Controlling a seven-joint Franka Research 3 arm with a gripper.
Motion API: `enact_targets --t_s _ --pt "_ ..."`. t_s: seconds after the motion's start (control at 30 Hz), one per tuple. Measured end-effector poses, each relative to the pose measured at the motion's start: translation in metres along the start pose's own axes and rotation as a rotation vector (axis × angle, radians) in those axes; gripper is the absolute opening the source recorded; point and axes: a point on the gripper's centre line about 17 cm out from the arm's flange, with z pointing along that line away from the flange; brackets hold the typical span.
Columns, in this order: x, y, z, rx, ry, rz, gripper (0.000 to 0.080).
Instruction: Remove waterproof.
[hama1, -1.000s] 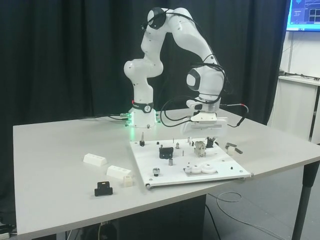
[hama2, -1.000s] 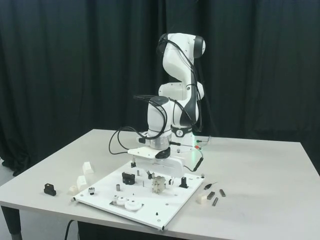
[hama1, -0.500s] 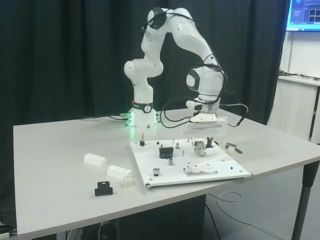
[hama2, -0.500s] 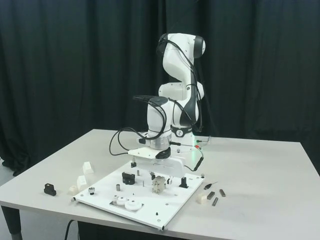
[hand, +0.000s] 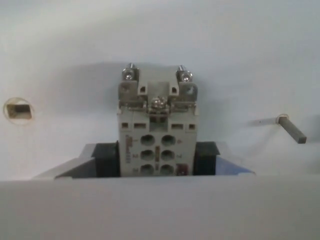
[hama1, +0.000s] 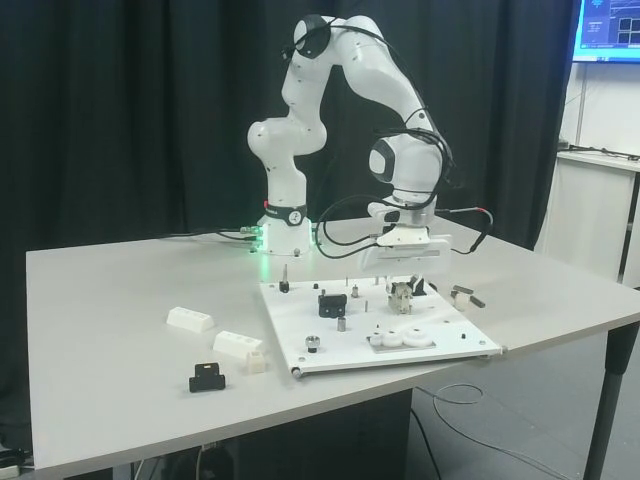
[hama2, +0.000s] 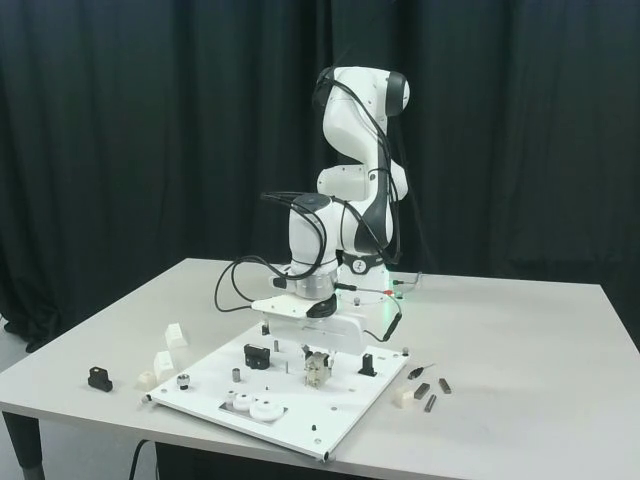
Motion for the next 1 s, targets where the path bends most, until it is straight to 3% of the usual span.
enact_targets --t_s 1.0 --pt "-0.0003 0.0005 -0.0031 -0.001 0.000 -0.010 0.0315"
